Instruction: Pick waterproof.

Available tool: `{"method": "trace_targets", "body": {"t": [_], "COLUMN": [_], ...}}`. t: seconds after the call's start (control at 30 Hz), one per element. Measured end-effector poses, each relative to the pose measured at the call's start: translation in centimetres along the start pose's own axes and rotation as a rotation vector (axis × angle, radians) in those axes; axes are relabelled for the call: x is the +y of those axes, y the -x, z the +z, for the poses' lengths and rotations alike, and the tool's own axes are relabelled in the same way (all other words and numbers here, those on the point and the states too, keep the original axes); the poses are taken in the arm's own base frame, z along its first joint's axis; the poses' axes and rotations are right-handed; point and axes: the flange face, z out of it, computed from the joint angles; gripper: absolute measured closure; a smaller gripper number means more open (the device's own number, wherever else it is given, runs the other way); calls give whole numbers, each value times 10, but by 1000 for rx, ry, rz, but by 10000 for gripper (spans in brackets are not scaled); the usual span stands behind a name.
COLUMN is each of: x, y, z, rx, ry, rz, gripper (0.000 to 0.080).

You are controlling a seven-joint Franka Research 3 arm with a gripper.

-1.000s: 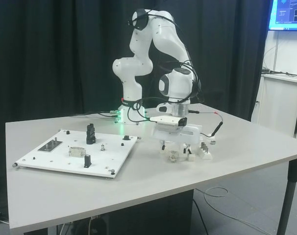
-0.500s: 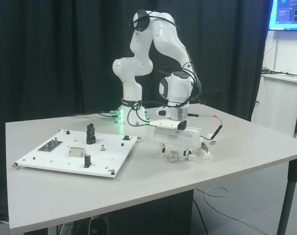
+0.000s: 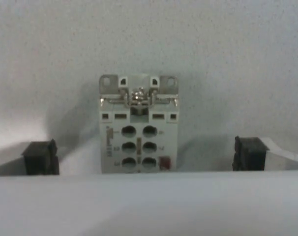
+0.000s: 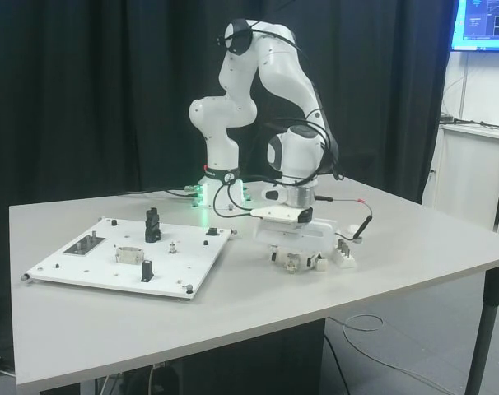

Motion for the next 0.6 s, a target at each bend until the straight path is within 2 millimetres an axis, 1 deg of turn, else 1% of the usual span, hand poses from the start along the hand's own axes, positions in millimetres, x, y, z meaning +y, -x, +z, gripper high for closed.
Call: {"method": "trace_targets", "body": {"t": [0.17, 0.2, 0.3, 0.33, 0.5, 0.53, 0.6], "x": [-1, -1, -2, -2, -4, -5, -7], "y": [0, 1, 1, 1, 1, 1, 1], "z": [2, 3, 3, 3, 1, 0, -2], "rx": [-2, -3, -6, -7, -7, -6, -6], "ry": [-6, -7, -10, -10, -15, -17, -22], "rz": [4, 4, 0, -2, -9, -10, -13], "gripper": [3, 104, 104, 293, 293, 474, 474]}}
